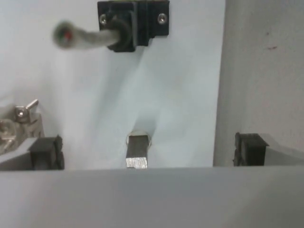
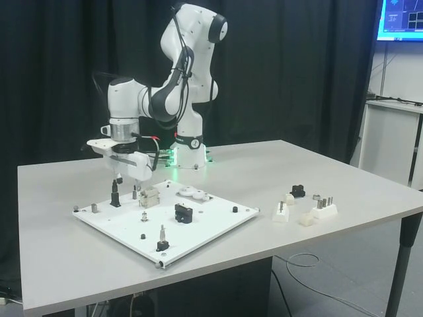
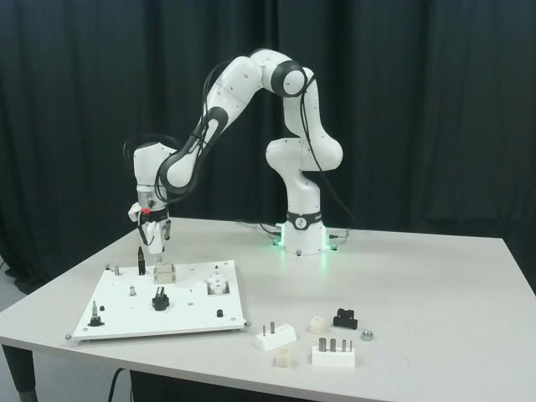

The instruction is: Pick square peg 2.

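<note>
Square peg 2 [image 1: 137, 153] is a short grey metal peg standing upright in the white board [image 1: 180, 85]. In the wrist view it sits midway between my two black fingertips [image 1: 47, 153], with a wide gap on each side. My gripper [image 1: 148, 151] is open and holds nothing. From the first room view, the gripper [image 2: 127, 178] hangs just above the small peg [image 2: 135, 192] at the far left part of the board [image 2: 205, 221]. The second room view shows the gripper [image 3: 156, 244] low over the board [image 3: 188, 314].
A black holder with a thin rod [image 1: 133, 23] stands close to the peg, and a grey metal block [image 2: 149, 197] sits beside it. More small pegs and a black part [image 2: 183, 212] are on the board. White peg holders [image 2: 324, 209] lie on the table to the right.
</note>
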